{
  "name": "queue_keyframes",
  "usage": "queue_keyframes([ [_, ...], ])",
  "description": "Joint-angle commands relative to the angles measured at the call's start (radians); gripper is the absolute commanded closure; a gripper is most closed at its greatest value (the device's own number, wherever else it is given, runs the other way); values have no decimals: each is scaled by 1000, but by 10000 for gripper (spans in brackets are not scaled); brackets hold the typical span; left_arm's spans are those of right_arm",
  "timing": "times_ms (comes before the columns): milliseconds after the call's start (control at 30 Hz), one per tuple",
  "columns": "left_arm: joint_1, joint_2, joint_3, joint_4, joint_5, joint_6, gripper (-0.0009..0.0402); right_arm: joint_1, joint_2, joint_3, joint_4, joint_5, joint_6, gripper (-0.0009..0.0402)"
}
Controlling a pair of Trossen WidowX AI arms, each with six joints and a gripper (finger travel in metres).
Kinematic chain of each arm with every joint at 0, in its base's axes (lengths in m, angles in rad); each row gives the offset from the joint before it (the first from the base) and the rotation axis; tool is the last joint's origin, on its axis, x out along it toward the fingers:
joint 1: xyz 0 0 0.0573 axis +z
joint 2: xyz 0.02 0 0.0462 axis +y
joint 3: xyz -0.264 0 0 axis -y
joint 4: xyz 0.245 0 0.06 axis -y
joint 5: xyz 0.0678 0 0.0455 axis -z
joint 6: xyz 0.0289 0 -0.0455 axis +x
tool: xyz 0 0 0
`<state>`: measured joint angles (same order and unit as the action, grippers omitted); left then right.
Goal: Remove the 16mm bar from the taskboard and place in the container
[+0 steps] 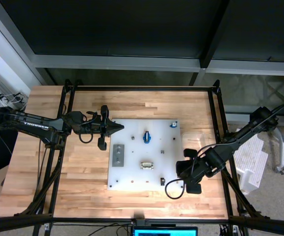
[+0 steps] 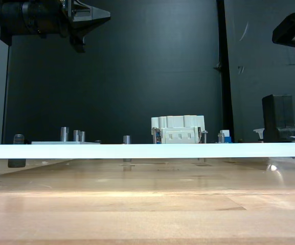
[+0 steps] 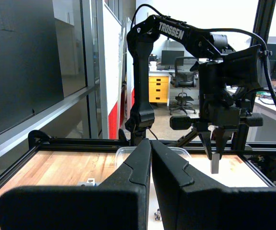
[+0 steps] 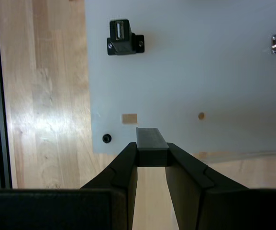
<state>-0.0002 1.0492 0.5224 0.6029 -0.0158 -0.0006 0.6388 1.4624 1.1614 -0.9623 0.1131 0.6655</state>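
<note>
Half done, I judge: my right pincer (image 4: pixel 152 151) pinches the 16mm bar (image 4: pixel 151 136) above the taskboard's (image 4: pixel 200 72) near right corner, my left pincer (image 3: pixel 150 143) hangs pressed together at its far left edge, and next comes carrying the bar over the container (image 1: pixel 196 141).

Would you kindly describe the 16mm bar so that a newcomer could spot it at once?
On the wooden table lies a white taskboard; the right gripper hangs by its near right corner, while the left gripper, shut and empty, hovers at its far left corner. The bar is the short square-section piece clamped between the right gripper's fingertips. Unlike the board's fittings, it is held aloft.
</note>
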Motion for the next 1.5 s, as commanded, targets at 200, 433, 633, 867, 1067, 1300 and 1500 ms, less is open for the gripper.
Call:
queue_keyframes([
  [200, 0, 0, 0, 0, 0, 0, 393, 69, -42, -28, -30, 0, 8, 393],
  [433, 0, 0, 0, 0, 0, 0, 393, 158, -49, -50, -71, 0, 8, 393],
  [633, 0, 0, 0, 0, 0, 0, 393, 224, -49, -74, -77, 0, 11, 393],
  [867, 0, 0, 0, 0, 0, 0, 393, 303, -49, -112, -75, 0, 43, 393],
  [1067, 0, 0, 0, 0, 0, 0, 393, 349, -49, -117, -78, 0, 63, 393],
  [1300, 0, 0, 0, 0, 0, 0, 393, 372, -49, -127, -76, 0, 89, 393],
  [1500, 0, 0, 0, 0, 0, 0, 393, 373, -48, -130, -76, 27, 109, 391],
])
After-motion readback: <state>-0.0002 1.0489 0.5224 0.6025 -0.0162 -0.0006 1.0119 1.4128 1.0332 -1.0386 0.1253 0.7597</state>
